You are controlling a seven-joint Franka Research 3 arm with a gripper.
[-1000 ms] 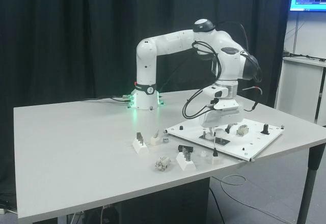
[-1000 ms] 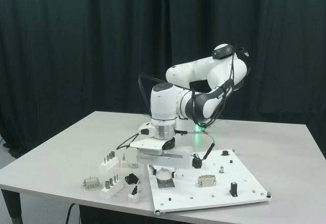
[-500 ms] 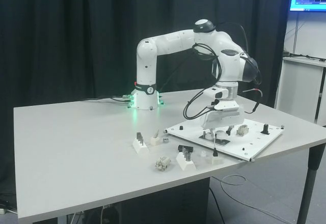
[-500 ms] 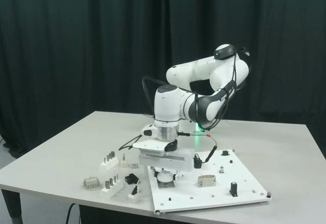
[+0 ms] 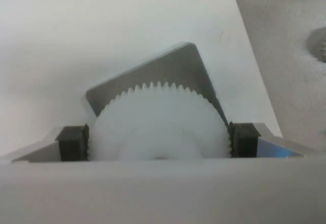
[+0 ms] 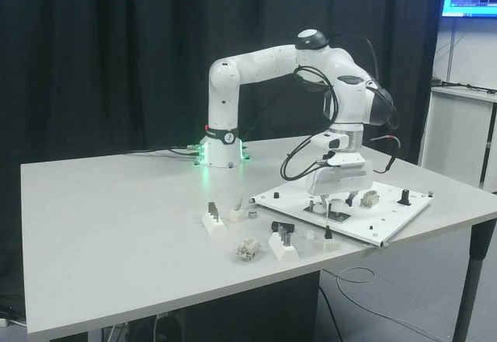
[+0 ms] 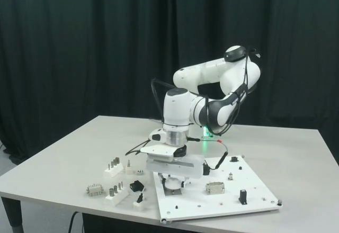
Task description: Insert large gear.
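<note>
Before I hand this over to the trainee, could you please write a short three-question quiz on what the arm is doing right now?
1. True or false: the pincer is shut on the large gear.
2. What lies directly under the gear in the wrist view: (a) the bare grey table, (b) a grey metal plate, (c) a black connector?
3. Fill in: the metal plate sits on the white ____.

Key: 1 true; 2 b; 3 board.
</note>
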